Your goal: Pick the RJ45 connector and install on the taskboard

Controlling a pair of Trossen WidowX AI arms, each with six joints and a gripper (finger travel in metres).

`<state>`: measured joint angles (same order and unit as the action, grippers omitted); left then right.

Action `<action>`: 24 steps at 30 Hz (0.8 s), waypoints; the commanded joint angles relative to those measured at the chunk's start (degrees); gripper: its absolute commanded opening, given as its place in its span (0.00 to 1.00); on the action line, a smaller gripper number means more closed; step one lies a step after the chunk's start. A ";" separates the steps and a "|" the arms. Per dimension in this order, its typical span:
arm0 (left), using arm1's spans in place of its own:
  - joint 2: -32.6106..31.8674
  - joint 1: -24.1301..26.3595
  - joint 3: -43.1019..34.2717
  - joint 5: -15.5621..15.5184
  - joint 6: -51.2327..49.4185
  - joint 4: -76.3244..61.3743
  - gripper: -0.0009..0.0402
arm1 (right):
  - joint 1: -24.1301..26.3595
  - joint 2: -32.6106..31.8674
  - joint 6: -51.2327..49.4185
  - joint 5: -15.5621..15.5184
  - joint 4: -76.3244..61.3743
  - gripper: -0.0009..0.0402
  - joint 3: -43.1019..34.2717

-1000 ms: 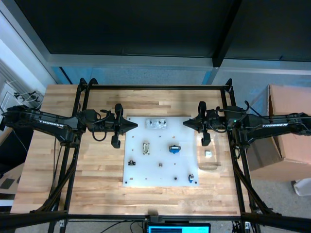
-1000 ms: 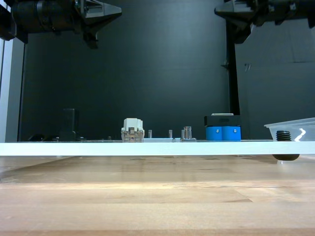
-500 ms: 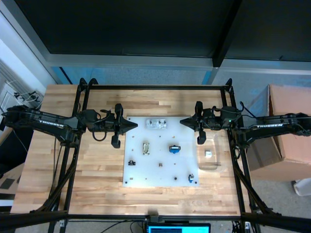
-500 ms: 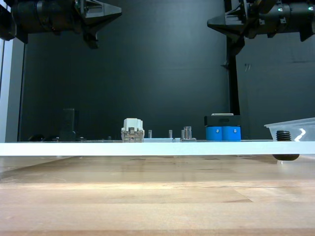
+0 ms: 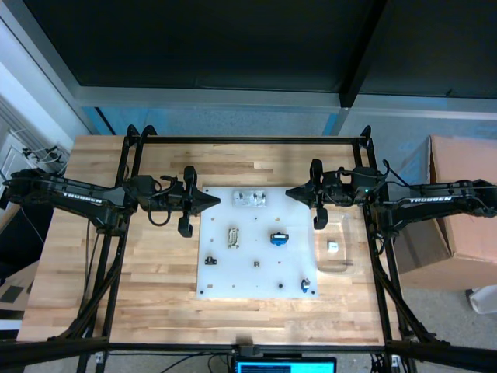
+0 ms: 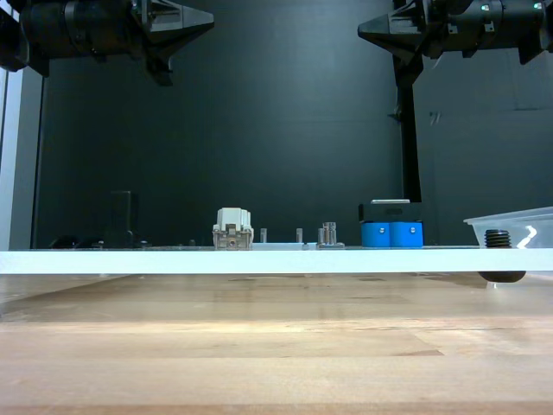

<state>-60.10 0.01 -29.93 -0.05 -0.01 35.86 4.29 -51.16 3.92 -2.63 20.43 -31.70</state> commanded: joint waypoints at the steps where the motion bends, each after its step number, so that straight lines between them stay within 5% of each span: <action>1: -0.02 -0.02 -0.02 0.02 0.00 0.00 0.02 | -0.02 0.00 0.07 0.11 0.02 0.02 -0.02; 24: -0.02 0.00 -0.02 0.02 0.00 0.00 0.02 | -0.04 0.00 0.09 0.04 -0.46 0.02 0.07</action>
<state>-60.10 0.01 -29.93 -0.03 -0.03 35.83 4.27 -51.16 3.97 -2.61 19.92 -31.70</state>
